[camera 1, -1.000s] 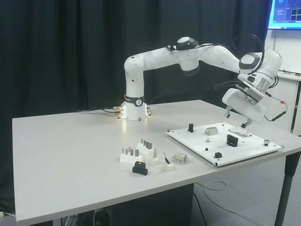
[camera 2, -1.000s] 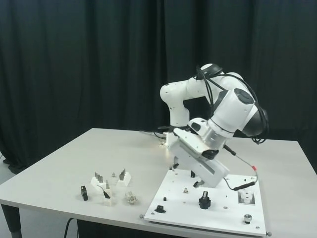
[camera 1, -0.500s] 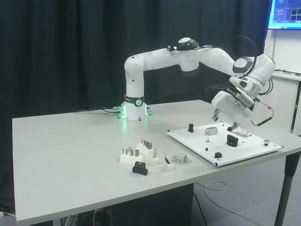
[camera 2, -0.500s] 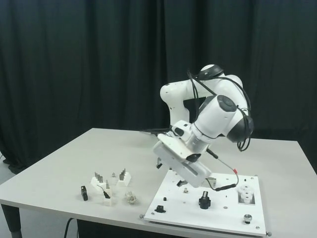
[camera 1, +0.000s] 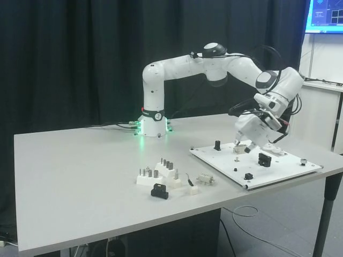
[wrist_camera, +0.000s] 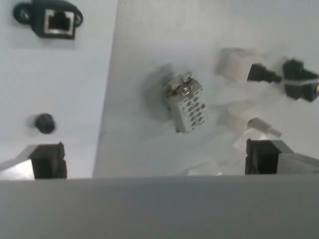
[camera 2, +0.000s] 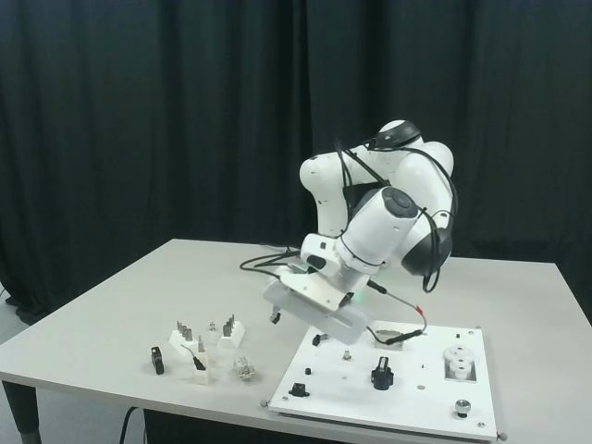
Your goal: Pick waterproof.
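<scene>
1st room cam: stands off the table's [camera 1: 80, 160] long front edge, a bit above it, looking across at the black curtain; arm base [camera 1: 153, 126] at 12 o'clock, white board [camera 1: 278, 171] at 3. 2nd room cam: off the board end, facing down the table's length; board [camera 2: 407, 398] at 5 o'clock, near. Both share arm, board and the small parts. Wrist cam: close, looking down at table and board edge [wrist_camera: 107, 99], both fingertips [wrist_camera: 47, 160] in shot.

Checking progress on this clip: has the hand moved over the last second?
Yes. In the first room view the hand has swung from the white board's far end toward the loose parts on the table.
</scene>
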`<state>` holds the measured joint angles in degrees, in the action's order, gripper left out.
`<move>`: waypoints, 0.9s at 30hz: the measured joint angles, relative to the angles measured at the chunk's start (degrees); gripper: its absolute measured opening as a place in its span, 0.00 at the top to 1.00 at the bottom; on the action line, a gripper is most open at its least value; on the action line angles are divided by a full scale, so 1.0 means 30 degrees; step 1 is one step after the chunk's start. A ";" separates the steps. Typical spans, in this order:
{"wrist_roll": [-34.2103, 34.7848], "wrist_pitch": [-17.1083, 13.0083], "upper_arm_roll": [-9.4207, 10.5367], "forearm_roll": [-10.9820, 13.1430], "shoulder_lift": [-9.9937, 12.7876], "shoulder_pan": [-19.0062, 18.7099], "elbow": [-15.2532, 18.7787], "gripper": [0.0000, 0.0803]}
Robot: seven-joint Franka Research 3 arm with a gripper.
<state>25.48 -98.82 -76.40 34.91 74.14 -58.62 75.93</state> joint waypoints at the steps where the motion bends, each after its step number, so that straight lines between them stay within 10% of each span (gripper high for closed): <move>1: -0.0326 -0.0182 -0.0009 0.0010 0.0000 -0.0059 0.0205 0.00; 27: -0.7449 -0.3688 -0.0696 0.1663 -0.0003 -0.0359 0.4385 0.00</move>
<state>3.14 -109.88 -78.49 39.89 74.13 -59.69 89.09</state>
